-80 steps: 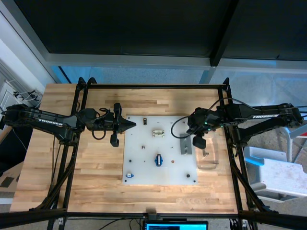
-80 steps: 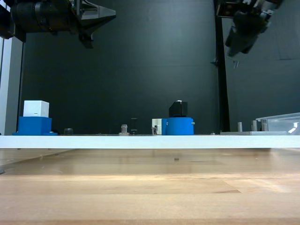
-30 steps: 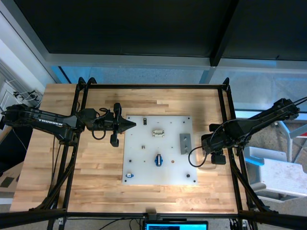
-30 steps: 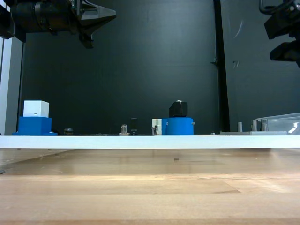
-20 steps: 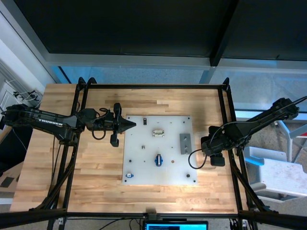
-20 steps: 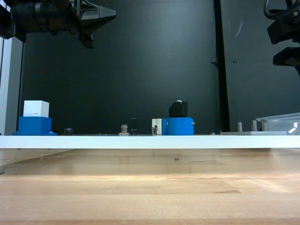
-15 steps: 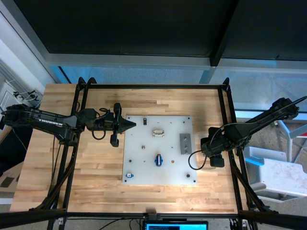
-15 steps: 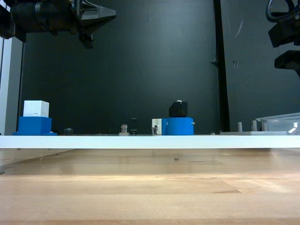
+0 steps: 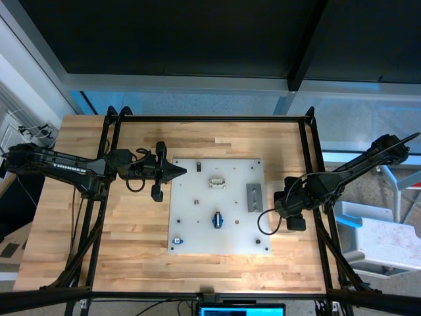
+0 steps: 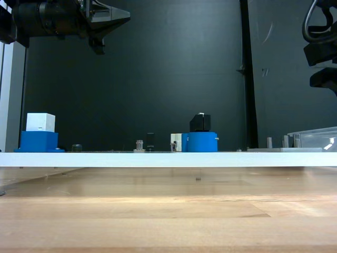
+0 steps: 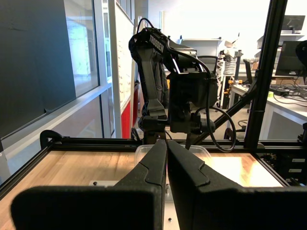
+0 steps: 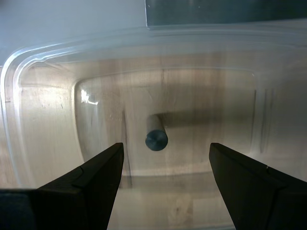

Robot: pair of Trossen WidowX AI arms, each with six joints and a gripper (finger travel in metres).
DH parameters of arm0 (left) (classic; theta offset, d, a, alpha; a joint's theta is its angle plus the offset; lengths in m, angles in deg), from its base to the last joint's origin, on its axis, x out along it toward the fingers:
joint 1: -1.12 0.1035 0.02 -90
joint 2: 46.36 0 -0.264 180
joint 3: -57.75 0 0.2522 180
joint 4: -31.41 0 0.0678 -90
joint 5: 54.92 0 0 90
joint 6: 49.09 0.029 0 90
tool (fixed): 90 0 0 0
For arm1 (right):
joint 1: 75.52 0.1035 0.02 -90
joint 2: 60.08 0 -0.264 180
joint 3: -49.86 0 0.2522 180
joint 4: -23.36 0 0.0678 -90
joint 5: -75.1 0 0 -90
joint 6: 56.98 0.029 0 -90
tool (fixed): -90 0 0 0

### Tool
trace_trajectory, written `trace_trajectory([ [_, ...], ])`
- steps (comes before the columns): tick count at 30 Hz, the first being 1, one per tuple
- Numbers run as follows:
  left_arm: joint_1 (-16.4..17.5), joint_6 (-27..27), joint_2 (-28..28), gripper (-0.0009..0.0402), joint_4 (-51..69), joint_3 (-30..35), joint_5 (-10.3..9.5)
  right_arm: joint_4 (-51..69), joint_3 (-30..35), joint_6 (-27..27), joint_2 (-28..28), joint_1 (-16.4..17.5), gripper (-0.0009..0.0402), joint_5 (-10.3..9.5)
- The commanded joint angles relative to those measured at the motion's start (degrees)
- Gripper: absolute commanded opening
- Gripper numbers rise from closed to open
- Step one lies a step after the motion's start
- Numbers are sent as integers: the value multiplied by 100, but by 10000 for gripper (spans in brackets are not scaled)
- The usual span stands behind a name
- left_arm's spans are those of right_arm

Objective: Pick the 16mm cylinder and place it in the taskboard

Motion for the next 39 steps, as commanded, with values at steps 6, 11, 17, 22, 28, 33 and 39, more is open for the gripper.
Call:
trace_trajectory([
  [6,2,0,0,0,-2,0,2,-173,-92,-7,175,15,249,7],
  [11,0,0,0,0,-2,0,2,-367,-234,87,175,22,249,7],
  [17,2,2,0,0,-2,0,2,-492,-380,114,175,33,248,7],
  [22,2,2,0,0,-2,0,2,-627,-509,116,175,39,247,96],
  [28,2,0,0,0,-2,0,2,-833,-675,131,175,39,247,87],
  [33,2,2,0,0,-2,0,2,-870,-739,129,175,37,247,90],
  [39,2,0,0,0,-2,0,2,-903,-761,129,175,37,247,92],
])
